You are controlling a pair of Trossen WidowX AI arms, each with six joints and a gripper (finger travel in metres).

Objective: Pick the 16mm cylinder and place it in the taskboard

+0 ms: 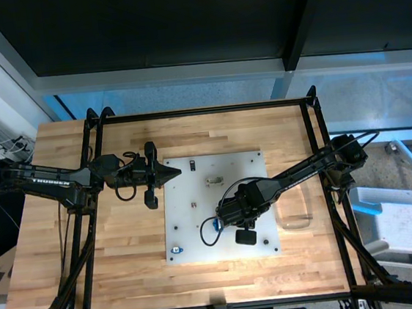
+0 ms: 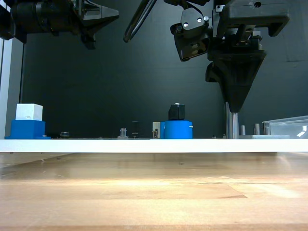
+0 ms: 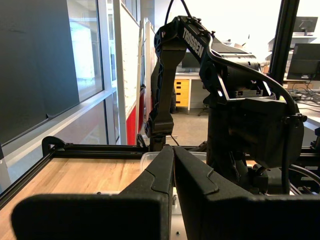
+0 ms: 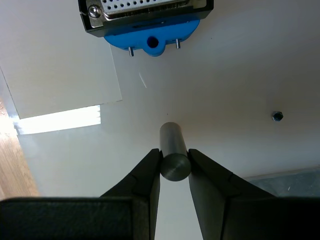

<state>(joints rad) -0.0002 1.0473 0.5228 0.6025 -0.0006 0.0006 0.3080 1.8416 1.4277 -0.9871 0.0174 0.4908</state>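
Right wrist view: right gripper (image 4: pixel 174 161) pinches upright 16mm cylinder (image 4: pixel 173 147) over taskboard (image 4: pixel 235 70); left gripper (image 1: pixel 174 171), fingers pressed together, hovers at its left edge.

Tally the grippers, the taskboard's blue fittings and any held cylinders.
Grippers: 2 (left gripper shut, raised by the taskboard left edge; right gripper shut on the cylinder, over the board)
Blue fittings: 2
Held cylinder: 1
Total: 5

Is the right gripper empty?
No, the right gripper over the white taskboard pinches a grey metal cylinder; the left gripper hangs shut above the board's left edge.
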